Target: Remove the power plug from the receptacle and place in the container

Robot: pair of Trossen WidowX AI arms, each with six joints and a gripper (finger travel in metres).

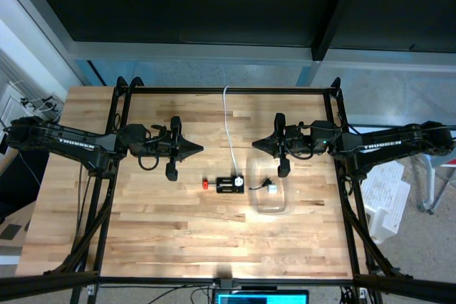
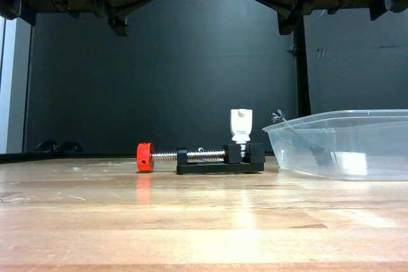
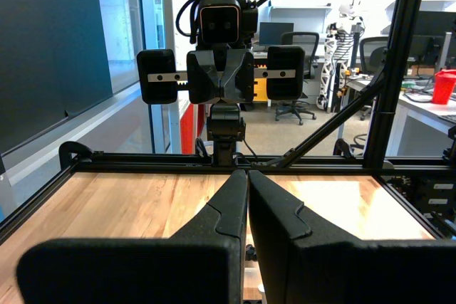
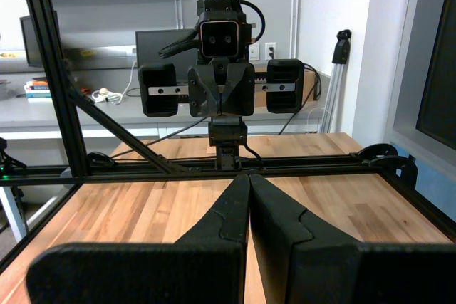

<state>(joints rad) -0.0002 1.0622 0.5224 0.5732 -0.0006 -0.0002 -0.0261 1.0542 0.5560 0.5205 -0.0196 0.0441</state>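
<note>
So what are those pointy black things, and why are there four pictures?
Those are two robot arms, one at each side of a wooden table. Each arm ends in a gripper, which is like a pinching hand. The left gripper and the right gripper both hang in the air above the table, shut and holding nothing.

One picture looks down from above. One peeks along the table top. Two come from little cameras riding on the arms, so each arm sees the other one facing it.

On the table sits a black block with a red knob. That is the receptacle, and a long white cable runs from it. Beside it stands a clear tub, the container. The tiny black power plug with its curly cord seems to lie inside the tub, next to a small white cube.
</note>
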